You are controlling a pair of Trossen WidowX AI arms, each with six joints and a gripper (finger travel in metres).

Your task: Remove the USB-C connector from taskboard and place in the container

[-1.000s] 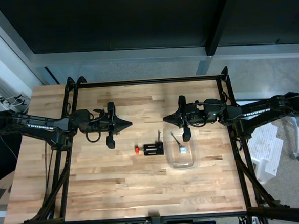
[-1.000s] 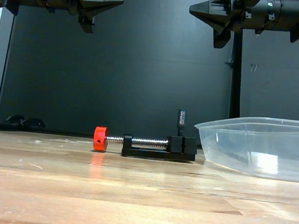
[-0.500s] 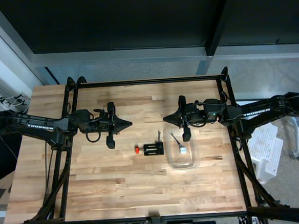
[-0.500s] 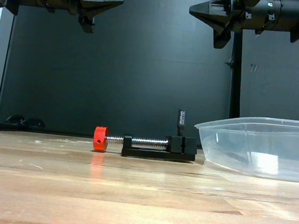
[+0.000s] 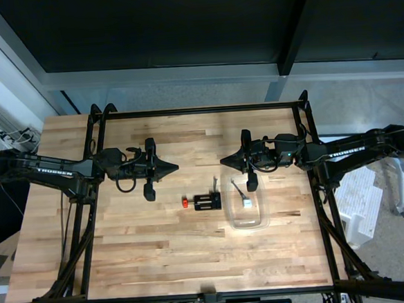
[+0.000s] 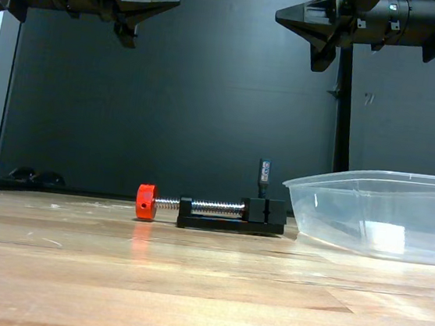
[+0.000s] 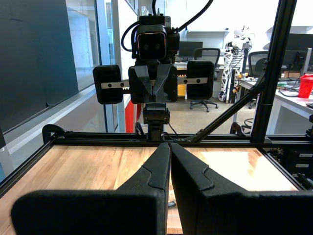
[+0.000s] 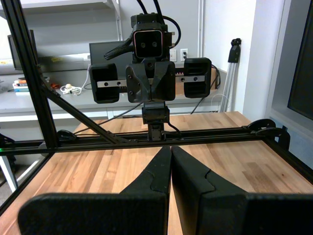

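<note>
The taskboard (image 5: 205, 202) is a small black fixture with a red-orange knob, lying mid-table; the low view shows it (image 6: 228, 211) side on. The USB-C connector (image 5: 215, 184) is a thin grey stick standing upright on the fixture's end nearest the tub, also seen in the low view (image 6: 263, 176). The container (image 5: 249, 224) is a clear tub just right of the fixture (image 6: 338, 212). My left gripper (image 5: 177, 168) hangs shut high above the table, left of and behind the fixture. My right gripper (image 5: 221, 162) hangs shut, high, behind the tub. Both wrist views show closed fingertips (image 7: 170, 147) (image 8: 171, 149).
Inside the tub lie a thin grey piece (image 5: 237, 188) and a tiny white square (image 5: 248, 202). A black frame (image 5: 199, 111) runs around the wooden table. The two arms face each other tip to tip, well above the tabletop.
</note>
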